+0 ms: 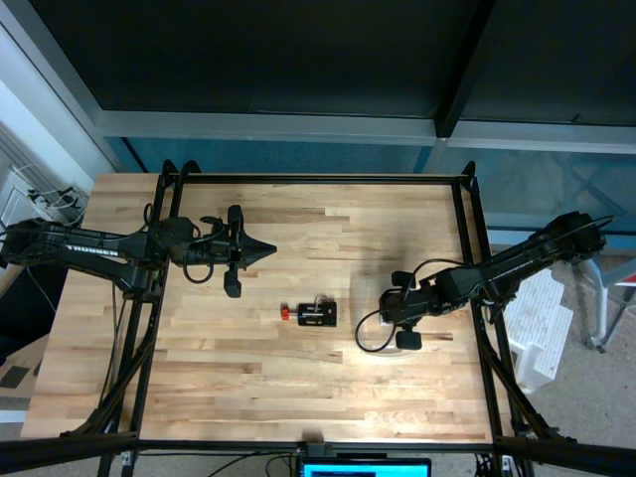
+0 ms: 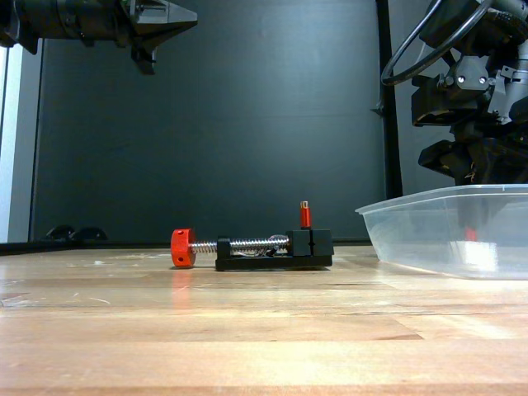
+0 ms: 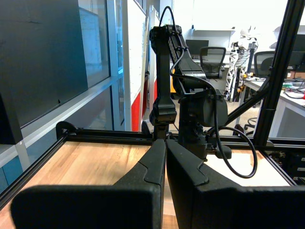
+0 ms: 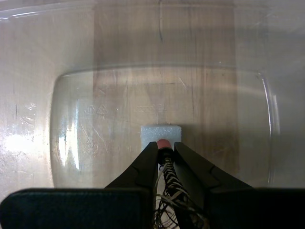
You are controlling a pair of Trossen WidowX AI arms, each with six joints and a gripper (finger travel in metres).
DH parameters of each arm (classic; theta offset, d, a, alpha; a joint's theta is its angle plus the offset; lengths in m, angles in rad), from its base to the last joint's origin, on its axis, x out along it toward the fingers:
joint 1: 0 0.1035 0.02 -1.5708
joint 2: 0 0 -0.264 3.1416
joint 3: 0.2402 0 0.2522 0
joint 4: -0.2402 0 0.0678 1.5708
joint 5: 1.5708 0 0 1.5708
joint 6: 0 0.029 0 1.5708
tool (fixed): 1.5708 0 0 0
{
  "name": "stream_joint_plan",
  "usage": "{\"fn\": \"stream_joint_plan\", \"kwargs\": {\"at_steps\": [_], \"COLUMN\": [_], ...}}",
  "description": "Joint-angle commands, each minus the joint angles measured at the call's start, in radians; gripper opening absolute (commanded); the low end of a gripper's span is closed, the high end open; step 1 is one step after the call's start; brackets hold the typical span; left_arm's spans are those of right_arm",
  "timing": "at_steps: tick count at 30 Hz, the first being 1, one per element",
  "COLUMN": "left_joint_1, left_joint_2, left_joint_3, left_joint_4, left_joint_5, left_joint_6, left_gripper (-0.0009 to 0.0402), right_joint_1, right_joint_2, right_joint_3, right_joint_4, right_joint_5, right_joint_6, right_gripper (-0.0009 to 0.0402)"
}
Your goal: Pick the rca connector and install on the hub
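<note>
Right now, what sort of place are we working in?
Probably a robotics lab: a wooden workbench in a black frame, with an office chair beyond. Left gripper hangs high, jaws shut; right gripper is in the clear tray, shut on the rca connector.

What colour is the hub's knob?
Knob red, low view. Left gripper aloft, right gripper over tray.

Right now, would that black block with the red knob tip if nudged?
The black rectangular hub with a red knob lies low and flat on the wooden table, so it probably slides, not tips. Its silvery screw suggests some heft. Left end effector hangs shut high up; right end effector pinches a red-tipped wired plug over the clear plastic tray.
</note>
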Motion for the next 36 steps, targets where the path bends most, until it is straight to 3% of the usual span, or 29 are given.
{"fn": "stream_joint_plan", "kwargs": {"at_steps": [1,11,29,36], "left_joint_1": [0.000,0.000,0.000,0.000], "left_joint_2": [0.000,0.000,0.000,0.000], "left_joint_3": [0.000,0.000,0.000,0.000], "left_joint_4": [0.000,0.000,0.000,0.000], "left_joint_5": [0.000,0.000,0.000,0.000], "left_joint_6": [0.000,0.000,0.000,0.000], "left_gripper": [0.0001,0.0001,0.0001,0.0001], "right_joint_1": [0.000,0.000,-0.003,-0.005], "right_joint_2": [-0.002,-0.009,-0.012,-0.012], "right_joint_3": [0.010,0.066,0.330,0.361], "right_joint_4": [-0.011,-0.092,-0.412,-0.452], "right_joint_5": [-0.001,0.000,0.001,0.000], "right_joint_6": [0.000,-0.004,-0.004,-0.003], "right_gripper": [0.0000,0.0000,0.0000,0.0000]}}
